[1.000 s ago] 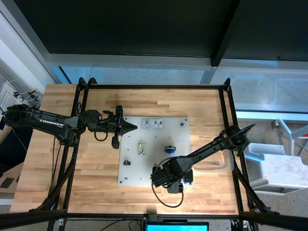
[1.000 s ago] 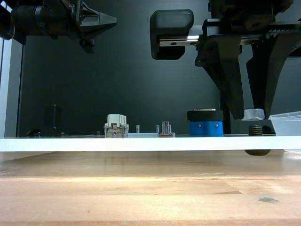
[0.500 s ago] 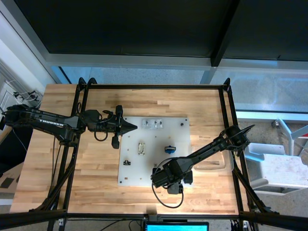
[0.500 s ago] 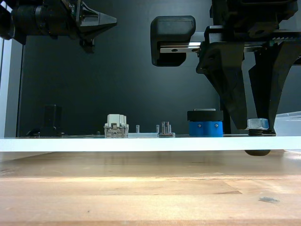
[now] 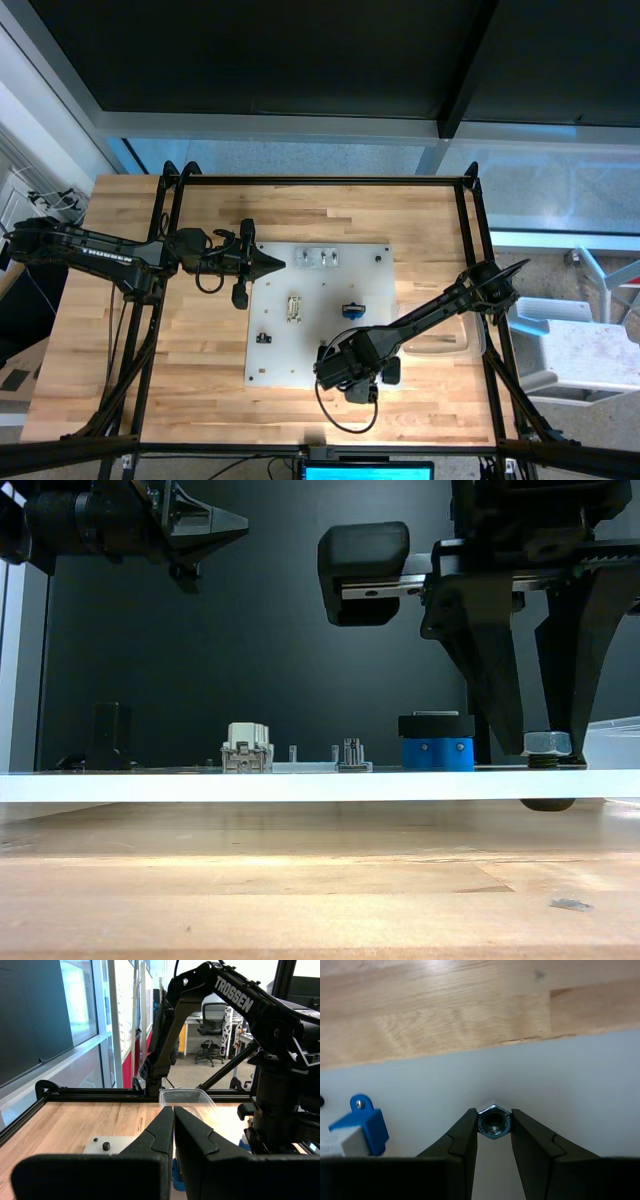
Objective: Pick the M12 fastener and fasten on the M12 threads
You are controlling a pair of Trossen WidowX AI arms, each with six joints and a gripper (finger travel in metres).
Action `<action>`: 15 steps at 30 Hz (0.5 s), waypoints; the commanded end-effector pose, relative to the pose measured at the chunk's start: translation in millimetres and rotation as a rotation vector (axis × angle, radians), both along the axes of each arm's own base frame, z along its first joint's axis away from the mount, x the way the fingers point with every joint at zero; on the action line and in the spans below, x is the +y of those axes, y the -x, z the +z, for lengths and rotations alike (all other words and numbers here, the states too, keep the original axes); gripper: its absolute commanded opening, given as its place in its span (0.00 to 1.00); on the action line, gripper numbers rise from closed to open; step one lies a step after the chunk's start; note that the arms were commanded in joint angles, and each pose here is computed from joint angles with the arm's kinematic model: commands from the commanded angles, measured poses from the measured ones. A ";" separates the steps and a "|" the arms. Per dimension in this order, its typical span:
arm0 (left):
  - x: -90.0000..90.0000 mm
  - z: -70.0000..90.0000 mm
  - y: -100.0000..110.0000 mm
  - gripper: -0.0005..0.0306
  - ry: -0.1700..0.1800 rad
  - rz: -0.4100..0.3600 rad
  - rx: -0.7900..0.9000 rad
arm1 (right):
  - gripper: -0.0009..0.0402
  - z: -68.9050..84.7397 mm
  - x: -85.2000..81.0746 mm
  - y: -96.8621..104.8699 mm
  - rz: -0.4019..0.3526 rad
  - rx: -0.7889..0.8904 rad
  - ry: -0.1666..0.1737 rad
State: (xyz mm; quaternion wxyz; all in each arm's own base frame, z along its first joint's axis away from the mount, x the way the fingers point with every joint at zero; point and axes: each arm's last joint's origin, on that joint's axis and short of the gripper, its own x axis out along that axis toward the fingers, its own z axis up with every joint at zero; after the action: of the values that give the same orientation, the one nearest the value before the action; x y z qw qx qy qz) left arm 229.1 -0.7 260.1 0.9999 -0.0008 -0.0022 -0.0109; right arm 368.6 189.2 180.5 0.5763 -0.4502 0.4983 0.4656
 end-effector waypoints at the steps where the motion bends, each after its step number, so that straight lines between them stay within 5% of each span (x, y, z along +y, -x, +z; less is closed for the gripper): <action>1: 0.0 0.1 -0.1 0.02 0.000 0.000 0.000 | 0.05 -1.4 0.0 -0.5 -0.096 0.009 -0.006; 8: 0.0 0.1 -0.1 0.02 0.000 0.000 0.000 | 0.05 -1.3 0.0 -0.8 -0.404 0.033 -0.028; 15: 0.1 0.1 -0.1 0.02 0.000 0.000 0.000 | 0.05 -1.2 -0.3 -1.3 -0.804 0.066 -0.060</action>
State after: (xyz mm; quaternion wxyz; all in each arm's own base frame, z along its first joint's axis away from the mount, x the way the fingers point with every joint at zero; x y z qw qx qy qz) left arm 229.1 -0.7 260.1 0.9999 -0.0010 -0.0022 -0.0111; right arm 369.2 188.8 180.1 0.7014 -0.2105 0.6321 0.2535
